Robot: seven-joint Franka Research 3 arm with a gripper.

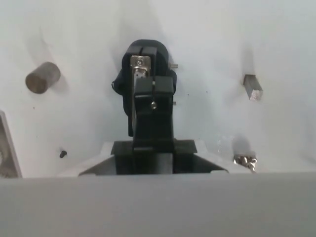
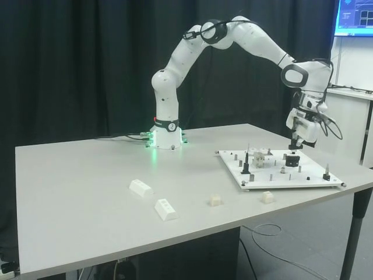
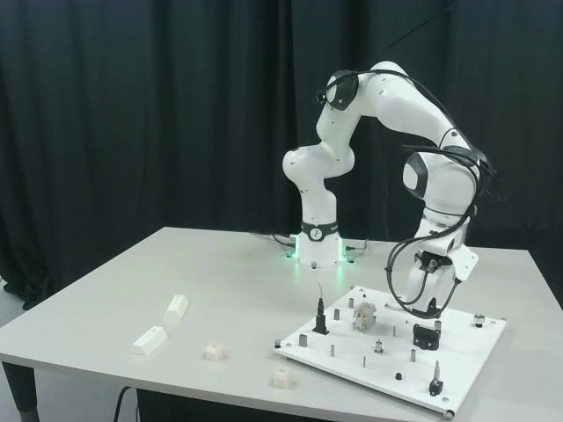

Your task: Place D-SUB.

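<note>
Hovering just above the white board, the gripper has its jaws closed on the black D-SUB, which hangs between them and could cock or snag if lowered misaligned.

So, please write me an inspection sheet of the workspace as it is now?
Surface: grey table, white board near its edge.
Job's things: black D-SUB connector on the board, under the claw.
Clutter: four small white blocks on the table; pegs and small parts on the board.
Grippers: claw just above the connector; finger state cannot be told.
Cables: black cable looping at the wrist; cables behind the arm base; one on the floor.
Surroundings: black curtain; a screen in a corner of the first room view.
</note>
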